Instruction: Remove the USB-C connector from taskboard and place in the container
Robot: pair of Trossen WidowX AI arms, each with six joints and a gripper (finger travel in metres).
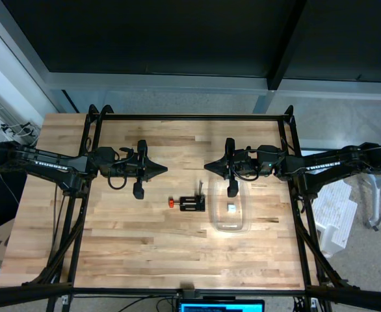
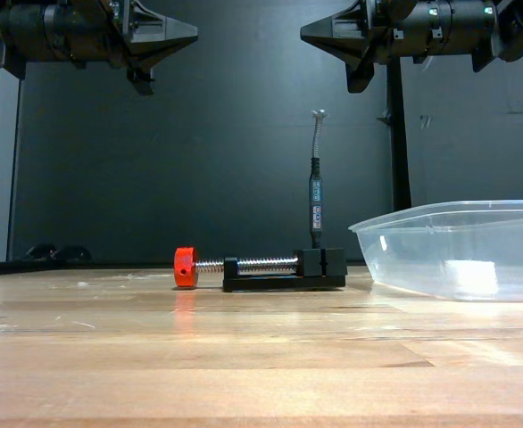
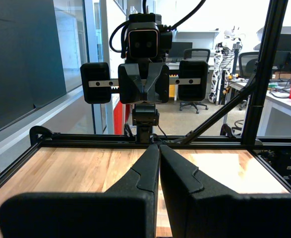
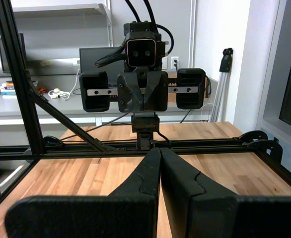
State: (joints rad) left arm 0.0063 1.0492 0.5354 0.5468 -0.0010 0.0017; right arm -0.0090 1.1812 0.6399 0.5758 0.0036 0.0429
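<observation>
Standing in the taskboard (image 2: pixel 284 268), USB-C connector (image 2: pixel 316 201), well below clenched left claw (image 2: pixel 193 34), clenched right claw (image 2: pixel 305 34)

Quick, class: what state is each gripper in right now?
Left gripper: shut, empty, high over the left side of the table.
Right gripper: shut, empty, high over the right side.

The table (image 1: pixel 145 253) was pale wood, smooth with a faint sheen, and the container (image 2: pixel 458 250) was clear glossy plastic. The taskboard (image 2: pixel 284 272) looked matt black with a bright metal screw (image 2: pixel 261 264) and an orange-red knob (image 2: pixel 185 267); the USB-C connector (image 2: pixel 316 201) was dark and matt. The left gripper (image 1: pixel 164 169) and right gripper (image 1: pixel 207 166), fingers closed, high over mid-table, looked like matt black plastic.
</observation>
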